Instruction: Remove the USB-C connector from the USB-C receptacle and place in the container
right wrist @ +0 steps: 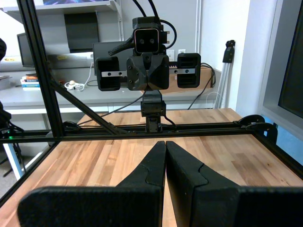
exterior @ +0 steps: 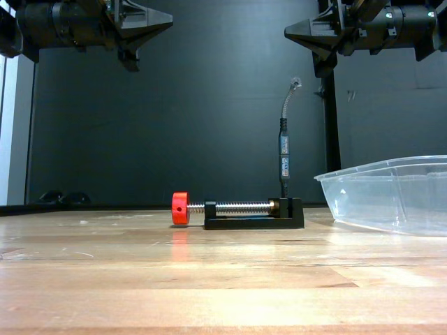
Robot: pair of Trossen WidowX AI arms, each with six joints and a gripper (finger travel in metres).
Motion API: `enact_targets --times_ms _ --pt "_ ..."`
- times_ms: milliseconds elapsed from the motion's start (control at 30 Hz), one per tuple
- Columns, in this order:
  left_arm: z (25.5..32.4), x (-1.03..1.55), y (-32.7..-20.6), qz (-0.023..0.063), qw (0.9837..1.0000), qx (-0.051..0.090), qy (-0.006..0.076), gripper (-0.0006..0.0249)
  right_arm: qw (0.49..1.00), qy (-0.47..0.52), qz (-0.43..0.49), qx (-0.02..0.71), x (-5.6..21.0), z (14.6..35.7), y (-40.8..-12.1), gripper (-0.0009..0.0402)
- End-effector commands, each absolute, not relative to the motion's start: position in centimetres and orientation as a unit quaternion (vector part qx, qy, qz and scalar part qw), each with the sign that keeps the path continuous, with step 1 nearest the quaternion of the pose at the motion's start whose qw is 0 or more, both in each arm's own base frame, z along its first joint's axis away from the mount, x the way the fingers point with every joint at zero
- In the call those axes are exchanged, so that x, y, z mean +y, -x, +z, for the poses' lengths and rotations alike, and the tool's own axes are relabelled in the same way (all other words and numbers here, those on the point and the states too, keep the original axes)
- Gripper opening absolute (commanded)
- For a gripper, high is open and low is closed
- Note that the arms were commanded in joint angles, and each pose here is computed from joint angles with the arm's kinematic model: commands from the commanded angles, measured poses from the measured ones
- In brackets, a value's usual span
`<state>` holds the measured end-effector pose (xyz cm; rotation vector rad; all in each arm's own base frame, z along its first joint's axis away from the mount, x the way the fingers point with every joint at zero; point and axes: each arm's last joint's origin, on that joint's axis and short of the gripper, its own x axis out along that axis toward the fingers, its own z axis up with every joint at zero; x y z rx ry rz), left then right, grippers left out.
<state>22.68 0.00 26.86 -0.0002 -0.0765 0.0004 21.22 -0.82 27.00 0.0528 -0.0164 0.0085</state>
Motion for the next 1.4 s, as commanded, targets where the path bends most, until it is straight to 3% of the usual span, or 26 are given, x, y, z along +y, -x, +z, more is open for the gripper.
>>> enact_targets --times_ms 33,800,1067,1400 --pt "26.85 0.01 -22.7 0.0004 0.9993 -0.038 0.0001 0.0000 1.000 -0.027 0.004 -0.008 -0.8 27.0 -21.2 0.0000" --pt "26.85 0.01 -22.7 0.0004 0.9993 -0.038 0.0001 0.0000 0.999 -0.052 0.005 -0.002 -0.8 26.9 -21.2 0.0000" --pt "26.85 0.01 -22.7 0.0004 0.9993 -0.038 0.0001 0.0000 0.987 -0.075 0.035 0.140 1.2 26.5 -21.3 0.0000" --pt "26.85 0.00 -22.7 0.0002 0.9993 -0.038 0.0001 0.0000 0.931 -0.065 -0.008 0.359 4.0 29.2 -21.8 0.0000"
